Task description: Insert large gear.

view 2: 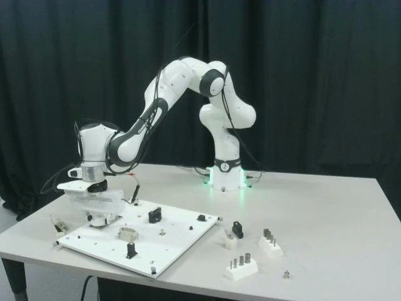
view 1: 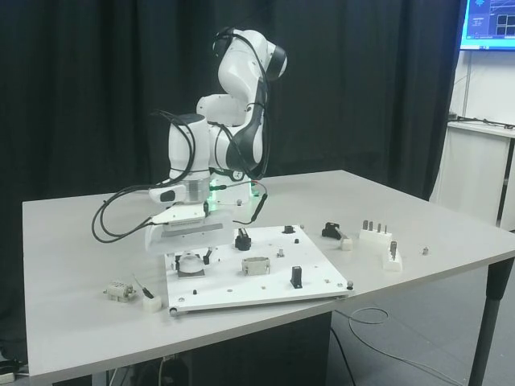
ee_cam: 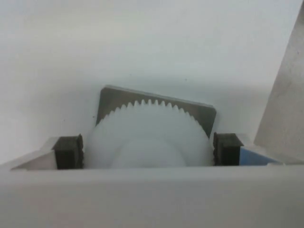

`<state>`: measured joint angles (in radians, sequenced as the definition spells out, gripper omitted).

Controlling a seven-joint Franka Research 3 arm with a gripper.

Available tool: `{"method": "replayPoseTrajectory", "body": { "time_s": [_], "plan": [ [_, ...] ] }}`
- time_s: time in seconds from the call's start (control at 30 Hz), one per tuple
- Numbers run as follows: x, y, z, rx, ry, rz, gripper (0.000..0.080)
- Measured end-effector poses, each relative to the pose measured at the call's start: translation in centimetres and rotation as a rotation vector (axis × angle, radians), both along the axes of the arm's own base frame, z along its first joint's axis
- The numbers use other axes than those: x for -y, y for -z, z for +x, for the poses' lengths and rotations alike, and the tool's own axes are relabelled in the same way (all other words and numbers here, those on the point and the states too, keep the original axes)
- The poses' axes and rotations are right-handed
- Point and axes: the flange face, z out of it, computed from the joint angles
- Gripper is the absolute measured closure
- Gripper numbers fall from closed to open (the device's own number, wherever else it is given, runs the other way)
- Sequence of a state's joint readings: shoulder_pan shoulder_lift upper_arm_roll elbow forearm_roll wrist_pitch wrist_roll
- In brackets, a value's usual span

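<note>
The large white gear is held by its toothed rim between my two black finger pads, so my gripper is shut on it. Behind and under the gear lies a grey metal plate on the white board. From the first room view, the gripper hangs low over the near left part of the white board, with the gear just above the plate. I cannot tell whether gear and plate touch. The second room view shows the gripper over the board's left end.
Black fixtures and a grey connector housing stand on the board. To its right are white peg holders. Small parts lie left of the board. A black cable hangs from the wrist.
</note>
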<state>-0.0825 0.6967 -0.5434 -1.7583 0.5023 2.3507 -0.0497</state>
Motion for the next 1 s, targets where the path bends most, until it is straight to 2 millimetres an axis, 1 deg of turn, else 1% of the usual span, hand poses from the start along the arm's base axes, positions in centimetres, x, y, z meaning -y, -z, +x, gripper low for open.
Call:
{"method": "replayPoseTrajectory", "body": {
  "time_s": [0.27, 0.43, 0.53, 0.77, 1.0],
  "plan": [
    [0.13, 0.0, -0.07, 0.003, 0.123, 0.006, 0.0207],
    [0.14, 0.02, -0.08, 0.003, 0.139, 0.006, 0.0207],
    [0.13, 0.02, -0.07, 0.003, 0.119, 0.006, 0.0207],
    [0.07, 0.02, -0.06, 0.001, -0.014, 0.003, 0.0207],
    [0.05, 0.0, -0.06, 0.001, -0.058, 0.002, 0.0207]
  ]
}}
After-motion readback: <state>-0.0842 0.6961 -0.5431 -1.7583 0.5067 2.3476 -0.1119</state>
